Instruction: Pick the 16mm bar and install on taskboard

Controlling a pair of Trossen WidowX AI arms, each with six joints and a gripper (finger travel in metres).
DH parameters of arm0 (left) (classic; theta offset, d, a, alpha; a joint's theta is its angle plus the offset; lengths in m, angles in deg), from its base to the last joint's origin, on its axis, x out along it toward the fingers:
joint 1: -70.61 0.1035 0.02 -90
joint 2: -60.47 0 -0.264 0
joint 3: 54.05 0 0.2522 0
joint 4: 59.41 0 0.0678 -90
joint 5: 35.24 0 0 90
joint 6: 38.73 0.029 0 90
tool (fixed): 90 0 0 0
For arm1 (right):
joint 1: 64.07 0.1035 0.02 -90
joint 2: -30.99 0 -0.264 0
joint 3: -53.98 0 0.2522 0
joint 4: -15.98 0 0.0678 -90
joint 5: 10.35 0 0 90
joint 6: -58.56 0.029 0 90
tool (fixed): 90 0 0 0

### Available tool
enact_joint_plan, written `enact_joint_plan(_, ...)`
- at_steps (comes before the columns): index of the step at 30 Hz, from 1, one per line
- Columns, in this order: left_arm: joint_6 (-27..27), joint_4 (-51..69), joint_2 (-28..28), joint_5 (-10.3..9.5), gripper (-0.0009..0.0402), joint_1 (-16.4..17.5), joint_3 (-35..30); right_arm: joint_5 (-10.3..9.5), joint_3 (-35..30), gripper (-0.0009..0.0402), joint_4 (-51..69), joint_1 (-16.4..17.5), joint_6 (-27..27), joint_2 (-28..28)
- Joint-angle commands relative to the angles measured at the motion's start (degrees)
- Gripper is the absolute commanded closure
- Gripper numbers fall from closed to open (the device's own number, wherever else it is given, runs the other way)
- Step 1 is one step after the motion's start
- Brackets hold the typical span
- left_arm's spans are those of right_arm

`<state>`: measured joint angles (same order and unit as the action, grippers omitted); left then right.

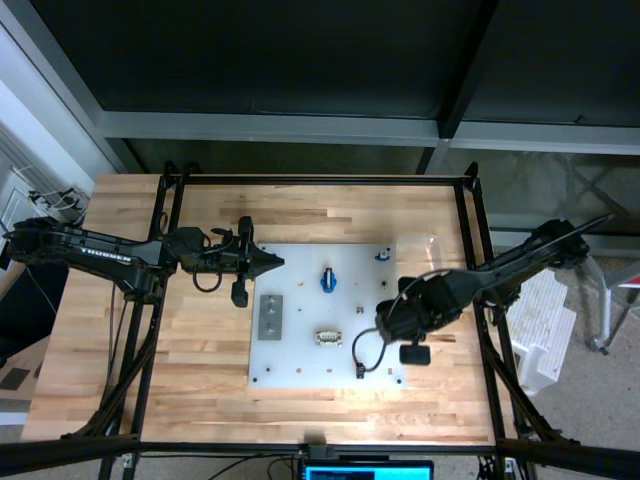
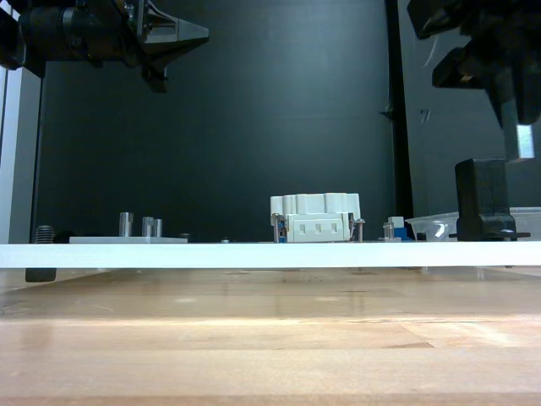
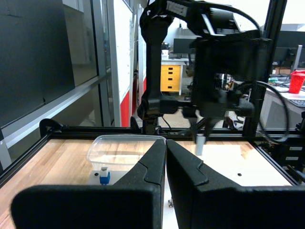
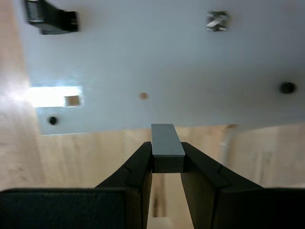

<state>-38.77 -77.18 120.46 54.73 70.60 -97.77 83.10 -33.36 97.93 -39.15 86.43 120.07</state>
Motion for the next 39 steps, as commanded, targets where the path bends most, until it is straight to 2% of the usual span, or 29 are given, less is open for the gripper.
enact_joint_plan(1, 0.0, 0.0, 0.0, 0.0, 0.0393, 0.0, 0.0, 0.02, -1.9, 0.0389, -0.3, 2.2, 2.1, 3.1)
enact_joint_plan(9, 0.0, 0.0, 0.0, 0.0, 0.0393, 0.0, 0.0, 0.09, -3.8, 0.0389, -3.6, 6.5, 7.5, 7.1)
enact_joint_plan(18, 0.0, 0.0, 0.0, 0.0, 0.0393, 0.0, 0.0, 0.24, -3.8, 0.0389, -5.4, 10.0, 10.7, 10.5)
enact_joint_plan(26, 0.0, 0.0, 0.0, 0.0, 0.0393, 0.0, 0.0, 0.33, -3.9, 0.0389, -7.2, 11.4, 11.3, 12.8)
enact_joint_plan(31, 0.0, 0.0, 0.0, 0.0, 0.0393, 0.0, 0.0, 1.75, -3.9, 0.0389, -7.8, 11.9, 11.7, 13.6)
enact_joint_plan(39, 0.0, 0.0, 0.0, 0.0, 0.0393, 0.0, 0.0, 1.55, -3.9, 0.0389, -8.5, 12.3, 11.6, 13.9)
